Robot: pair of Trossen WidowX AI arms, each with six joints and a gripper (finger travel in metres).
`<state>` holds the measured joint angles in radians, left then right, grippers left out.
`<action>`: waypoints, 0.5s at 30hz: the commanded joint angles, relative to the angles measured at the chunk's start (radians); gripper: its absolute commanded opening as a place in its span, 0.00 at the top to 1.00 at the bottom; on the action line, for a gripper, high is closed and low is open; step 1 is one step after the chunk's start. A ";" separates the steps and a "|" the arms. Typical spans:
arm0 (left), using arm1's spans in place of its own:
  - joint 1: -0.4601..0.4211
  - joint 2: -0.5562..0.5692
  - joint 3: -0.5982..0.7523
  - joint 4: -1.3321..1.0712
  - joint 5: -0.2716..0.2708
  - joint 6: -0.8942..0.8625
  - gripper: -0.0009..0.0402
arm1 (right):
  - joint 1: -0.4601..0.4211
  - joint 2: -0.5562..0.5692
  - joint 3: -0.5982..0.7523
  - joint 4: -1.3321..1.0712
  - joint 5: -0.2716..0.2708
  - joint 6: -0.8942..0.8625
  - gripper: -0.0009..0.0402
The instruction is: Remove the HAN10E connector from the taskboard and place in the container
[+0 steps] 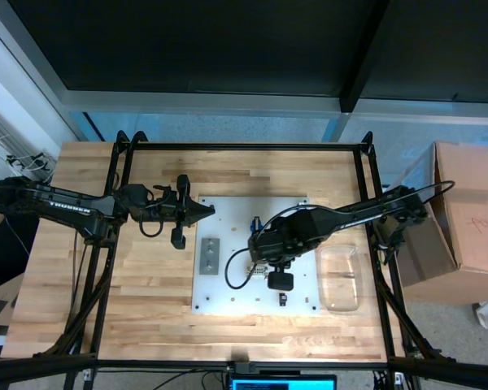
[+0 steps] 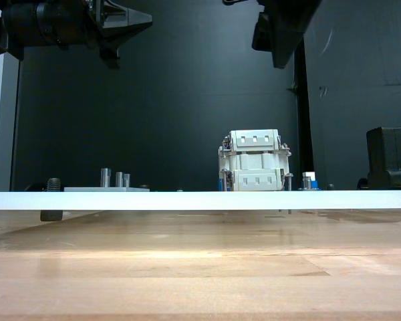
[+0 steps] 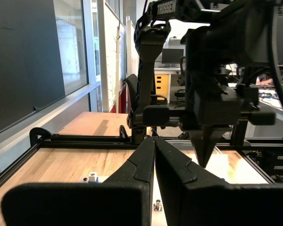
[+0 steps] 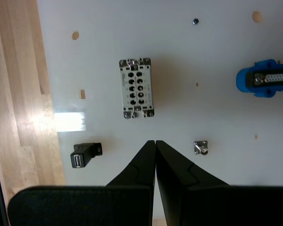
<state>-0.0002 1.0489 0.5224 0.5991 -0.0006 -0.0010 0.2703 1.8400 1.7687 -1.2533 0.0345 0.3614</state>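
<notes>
The grey HAN10E connector (image 4: 137, 88) sits upright in its seat on the white taskboard (image 1: 228, 288), held by nothing. In the low view it stands on the board (image 2: 254, 162); from above it is mostly hidden under the right arm, with only a pale edge (image 1: 258, 270) showing. My right gripper (image 4: 154, 142) hangs high above the board, shut and empty, well clear of the connector, and shows as a dark point (image 2: 281, 59) in the low view. My left gripper (image 3: 154, 140) is shut and empty, raised over the board's far left edge (image 1: 210, 210), pointing toward the right arm.
A clear plastic container (image 1: 339, 279) lies right of the board. On the board are a blue connector (image 4: 264, 77), a black USB block (image 4: 86, 155), a small metal socket (image 4: 201, 147) and a grey plate with pegs (image 1: 209, 254). A cardboard box (image 1: 470, 219) stands beyond the table's right edge.
</notes>
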 commanded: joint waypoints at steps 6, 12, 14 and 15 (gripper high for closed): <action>0.000 0.000 0.000 0.000 0.000 0.000 0.98 | 0.002 0.127 0.141 -0.048 0.000 -0.007 0.98; 0.000 0.000 0.000 0.000 0.000 0.000 0.98 | 0.003 0.191 0.204 -0.080 0.000 -0.009 0.98; 0.000 0.000 0.000 0.000 0.000 0.000 0.98 | 0.003 0.198 0.204 -0.082 0.000 -0.009 0.98; 0.000 0.000 0.000 0.000 0.000 0.000 0.98 | 0.003 0.198 0.202 -0.082 0.000 -0.004 0.98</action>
<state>-0.0002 1.0489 0.5224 0.5995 -0.0006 -0.0006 0.2737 2.0380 1.9743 -1.3361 0.0341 0.3531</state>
